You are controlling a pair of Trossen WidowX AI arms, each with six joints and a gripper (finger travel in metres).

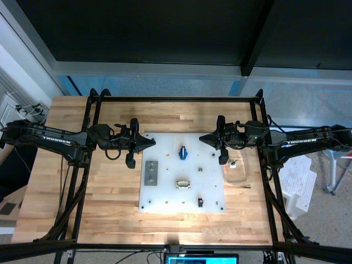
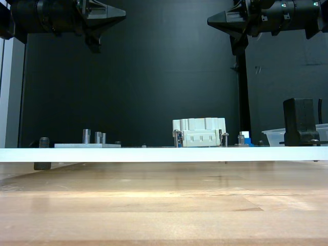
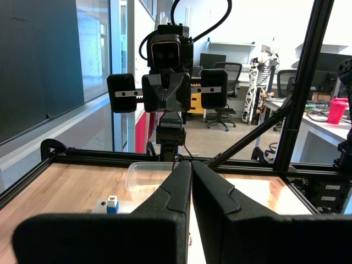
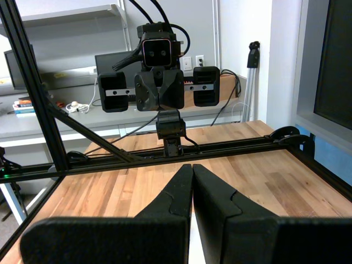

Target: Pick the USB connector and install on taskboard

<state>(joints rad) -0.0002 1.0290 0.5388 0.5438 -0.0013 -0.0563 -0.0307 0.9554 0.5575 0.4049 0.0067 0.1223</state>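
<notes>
The white taskboard (image 1: 165, 192) lies flat at the table's middle, carrying a blue part (image 1: 182, 152), a grey metal block (image 1: 150, 172) and a beige connector (image 1: 183, 185). What looks like the USB connector (image 1: 233, 163), a small white and dark piece, rests in the clear tray (image 1: 242, 177) just right of the board. My left gripper (image 1: 153, 142) hovers shut and empty over the board's far left corner. My right gripper (image 1: 201, 138) hangs shut and empty above the board's far right part, a little left of the tray. Both sit high over the board in the low view, left gripper (image 2: 123, 13) and right gripper (image 2: 209, 21).
A small black part (image 1: 201, 202) stands near the board's front edge and looms tall in the low view (image 2: 302, 123). A black frame rail (image 1: 176, 99) runs along the table's back. The grey block's pegs (image 2: 95, 137) and the beige connector (image 2: 199, 132) rise from the board.
</notes>
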